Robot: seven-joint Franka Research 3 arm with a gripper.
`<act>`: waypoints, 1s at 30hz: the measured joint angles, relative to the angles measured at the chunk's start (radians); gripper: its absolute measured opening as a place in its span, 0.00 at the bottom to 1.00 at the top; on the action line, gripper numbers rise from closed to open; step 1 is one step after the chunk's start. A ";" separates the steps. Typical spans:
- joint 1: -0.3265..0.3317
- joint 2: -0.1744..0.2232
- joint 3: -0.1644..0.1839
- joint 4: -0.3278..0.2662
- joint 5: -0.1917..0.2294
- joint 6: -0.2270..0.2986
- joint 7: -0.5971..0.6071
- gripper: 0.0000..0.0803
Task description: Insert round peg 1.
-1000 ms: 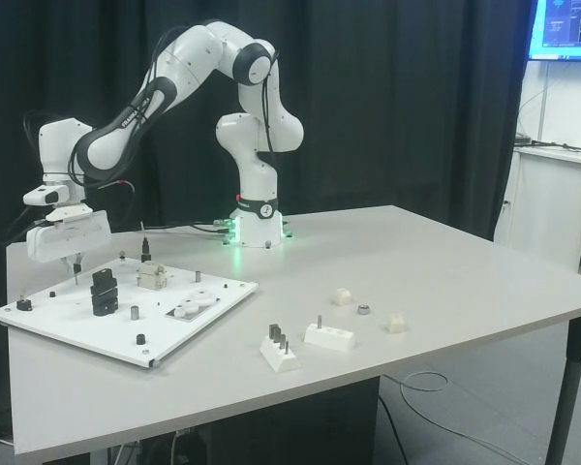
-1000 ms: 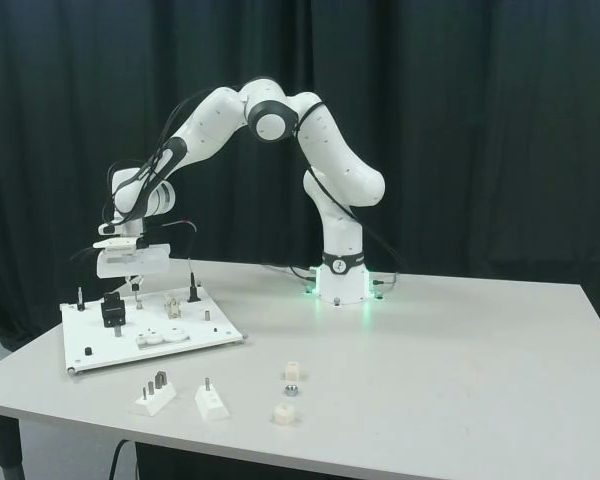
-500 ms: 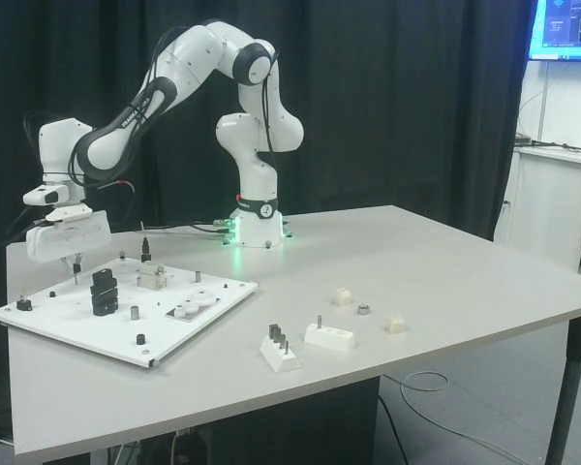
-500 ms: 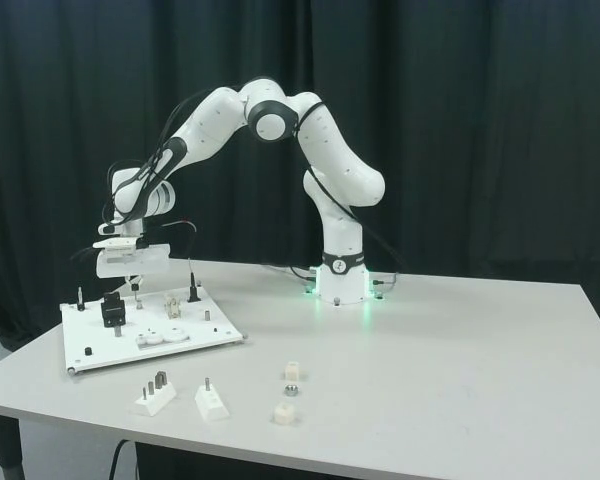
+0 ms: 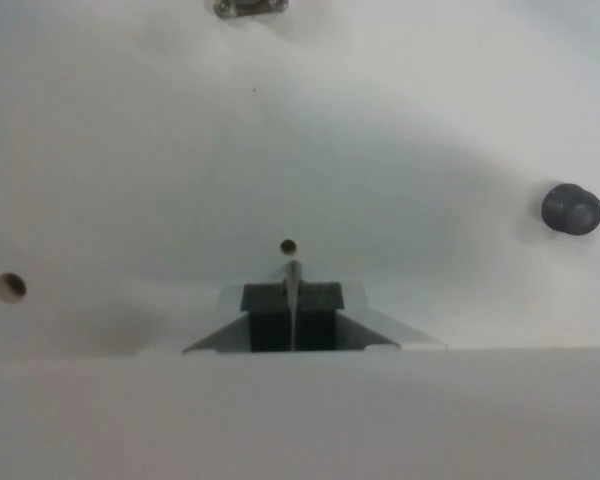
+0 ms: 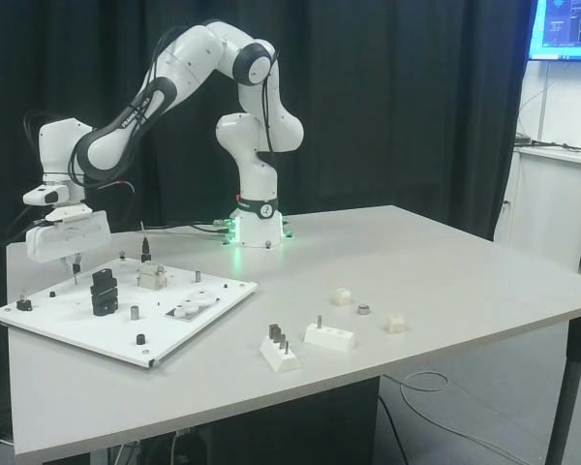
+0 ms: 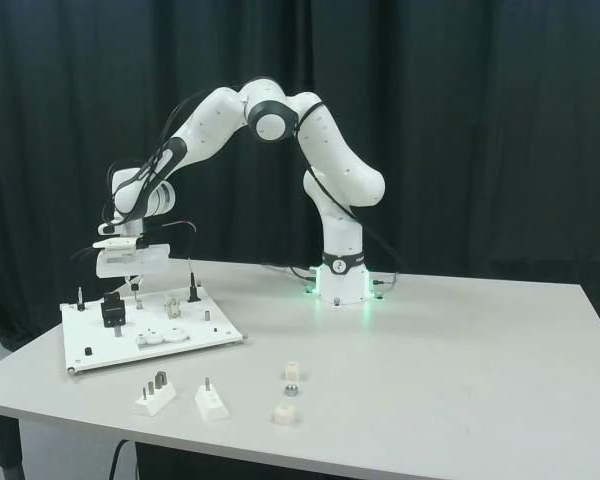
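Peg (image 5: 294,275), a thin grey pin, is seen in the wrist view clamped upright between the two black fingertips of the gripper (image 5: 293,318), which are closed tight on it with almost no gap. Its tip stands just beside a small round hole (image 5: 288,246) in the white board (image 5: 400,150), close to the surface; whether it touches cannot be told. A second hole (image 5: 10,288) lies well apart on the same board, and a dark round knob (image 5: 571,209) sits far off on the other side. A metal fitting (image 5: 250,7) is cut off at the picture's edge.

In the first room view the board (image 6: 39,325) is seen lying on the grey table (image 6: 445,271) at its left end, carrying a black block (image 6: 104,292), a small grey clamp (image 6: 153,275), white discs (image 6: 192,306) and several short posts. Nothing is seen between the peg and the hole.

Nearer the table's front edge stand two white holders (image 6: 280,354) (image 6: 330,336) with pins, two small white cubes (image 6: 343,296) (image 6: 396,323) and a dark ring (image 6: 365,310).

The white arm (image 6: 165,77) is stretched from its base (image 6: 254,228), lit green at the foot, up and over to the left, with the gripper (image 6: 75,263) pointed straight down over the board's far corner. The same reach is shown in the second room view, gripper (image 7: 135,286) low over the board (image 7: 90,352).
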State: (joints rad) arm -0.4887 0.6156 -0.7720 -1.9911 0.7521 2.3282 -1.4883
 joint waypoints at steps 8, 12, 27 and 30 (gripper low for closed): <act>0.000 0.000 0.000 0.000 0.000 0.000 0.000 0.02; 0.000 0.000 0.000 0.000 0.001 -0.001 0.000 0.02; 0.001 0.000 0.000 0.001 0.022 -0.013 0.000 0.02; 0.001 -0.001 0.000 0.002 0.023 -0.018 0.000 0.02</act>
State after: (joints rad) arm -0.4875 0.6146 -0.7715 -1.9895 0.7748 2.3107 -1.4883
